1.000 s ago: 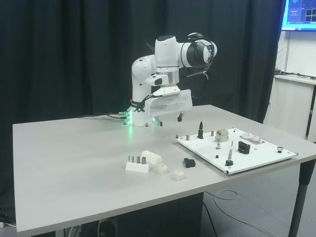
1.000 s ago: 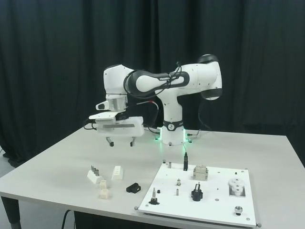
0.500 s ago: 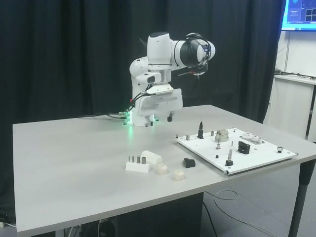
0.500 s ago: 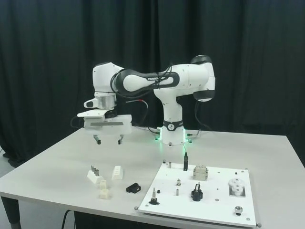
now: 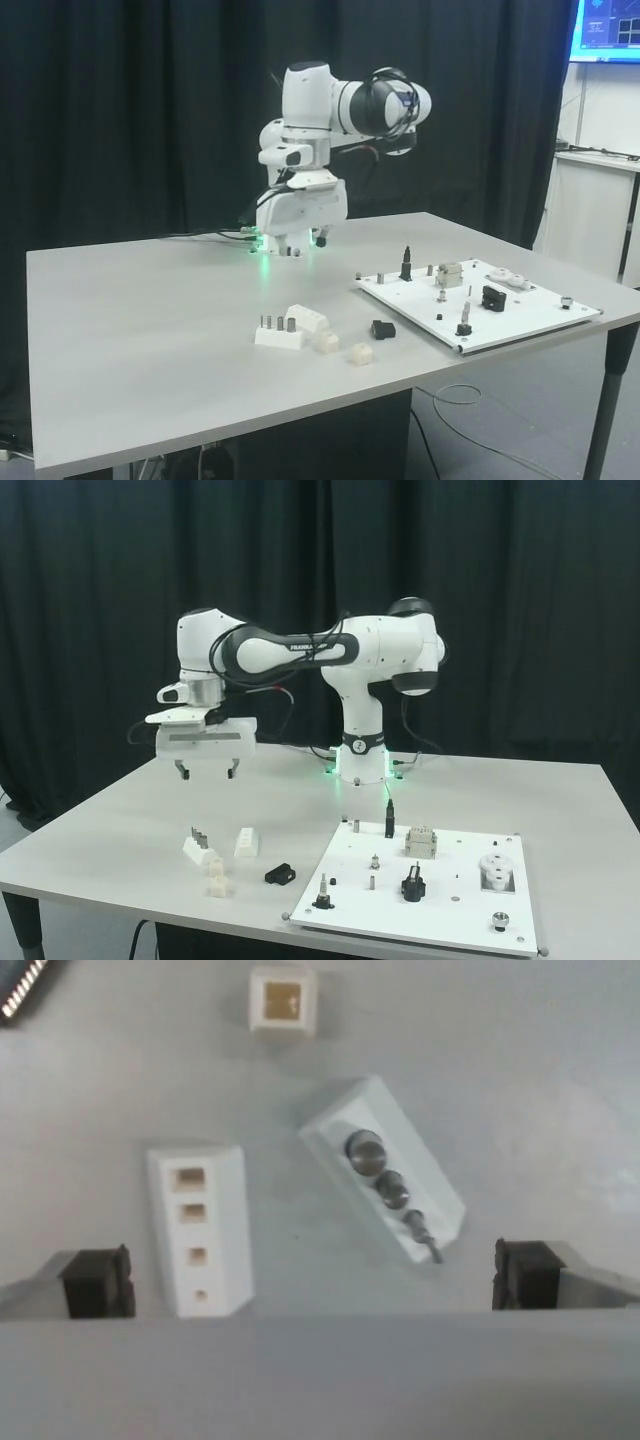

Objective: Pick round peg 2.

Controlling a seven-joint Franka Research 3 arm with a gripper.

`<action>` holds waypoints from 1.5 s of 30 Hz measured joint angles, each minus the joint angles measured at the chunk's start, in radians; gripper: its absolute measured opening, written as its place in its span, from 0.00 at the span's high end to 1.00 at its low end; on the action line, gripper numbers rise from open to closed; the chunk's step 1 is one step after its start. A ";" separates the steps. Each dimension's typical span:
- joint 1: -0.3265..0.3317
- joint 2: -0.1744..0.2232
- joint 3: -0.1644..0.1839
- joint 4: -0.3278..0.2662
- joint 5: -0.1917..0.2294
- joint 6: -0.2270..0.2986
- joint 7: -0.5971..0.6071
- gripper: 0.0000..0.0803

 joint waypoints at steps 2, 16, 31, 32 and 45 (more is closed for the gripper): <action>-0.010 0.000 0.005 0.004 -0.004 0.002 -0.023 0.00; -0.092 0.009 0.065 0.052 -0.014 0.028 -0.114 0.00; -0.163 0.013 0.141 0.102 -0.013 0.072 -0.177 0.00; -0.167 0.013 0.145 0.104 -0.013 0.075 -0.184 0.00; -0.194 0.013 0.192 0.110 0.040 0.123 -0.290 0.00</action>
